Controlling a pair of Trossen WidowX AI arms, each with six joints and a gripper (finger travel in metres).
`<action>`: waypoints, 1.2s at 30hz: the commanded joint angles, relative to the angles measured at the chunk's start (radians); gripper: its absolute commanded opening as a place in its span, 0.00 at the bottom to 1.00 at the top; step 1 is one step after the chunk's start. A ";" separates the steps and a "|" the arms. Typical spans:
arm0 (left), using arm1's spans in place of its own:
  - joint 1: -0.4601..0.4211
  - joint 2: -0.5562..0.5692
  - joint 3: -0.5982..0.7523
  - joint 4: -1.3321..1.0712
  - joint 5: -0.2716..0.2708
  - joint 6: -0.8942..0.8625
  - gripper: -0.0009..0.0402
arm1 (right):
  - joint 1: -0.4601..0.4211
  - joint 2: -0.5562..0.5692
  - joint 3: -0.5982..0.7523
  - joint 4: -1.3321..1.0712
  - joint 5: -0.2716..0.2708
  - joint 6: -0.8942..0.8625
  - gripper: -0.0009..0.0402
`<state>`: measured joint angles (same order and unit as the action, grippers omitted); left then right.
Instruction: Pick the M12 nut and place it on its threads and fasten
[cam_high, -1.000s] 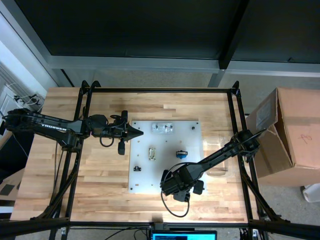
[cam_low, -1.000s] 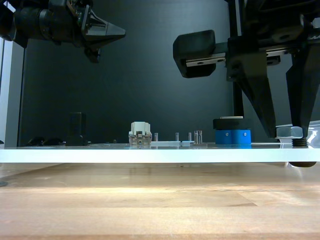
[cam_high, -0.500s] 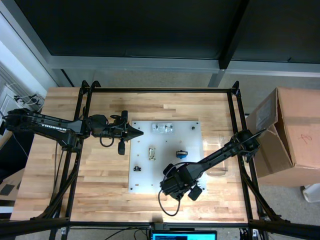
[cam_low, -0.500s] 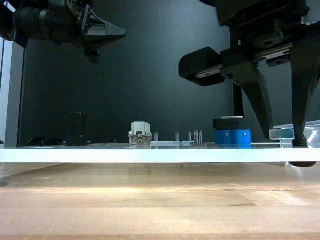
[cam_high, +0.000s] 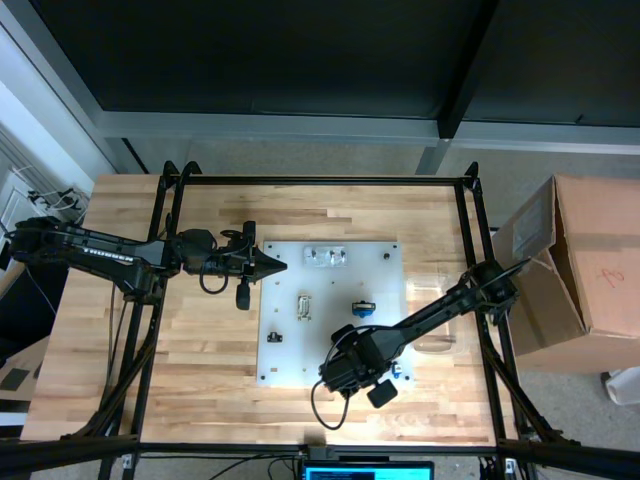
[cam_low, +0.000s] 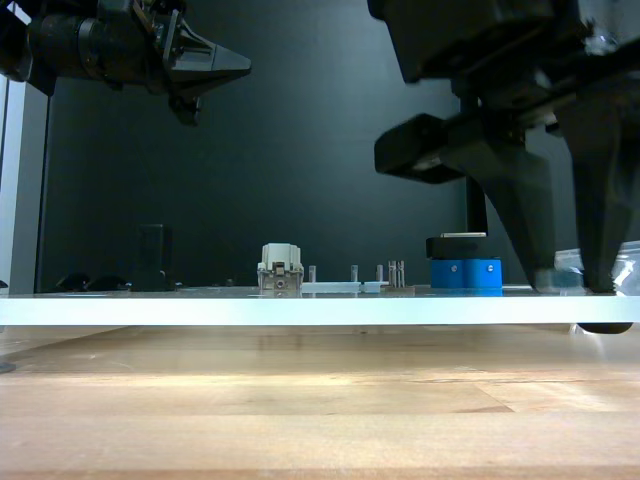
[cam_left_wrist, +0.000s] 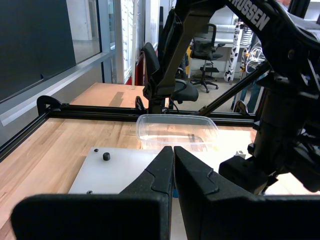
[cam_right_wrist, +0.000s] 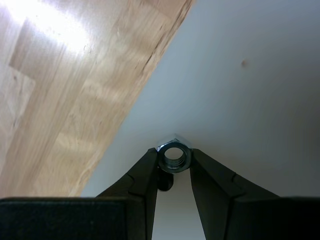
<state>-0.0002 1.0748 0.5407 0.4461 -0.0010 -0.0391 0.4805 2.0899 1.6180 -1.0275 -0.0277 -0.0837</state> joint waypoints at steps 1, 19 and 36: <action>0.000 0.000 0.000 0.000 0.000 0.000 0.02 | 0.000 -0.008 0.002 -0.008 0.001 -0.003 0.08; 0.000 0.000 0.000 0.000 0.000 0.000 0.02 | -0.003 -0.035 0.167 -0.290 0.009 -0.338 0.08; 0.000 0.000 0.000 0.000 0.000 0.000 0.02 | 0.011 0.001 0.150 -0.239 0.013 -0.610 0.08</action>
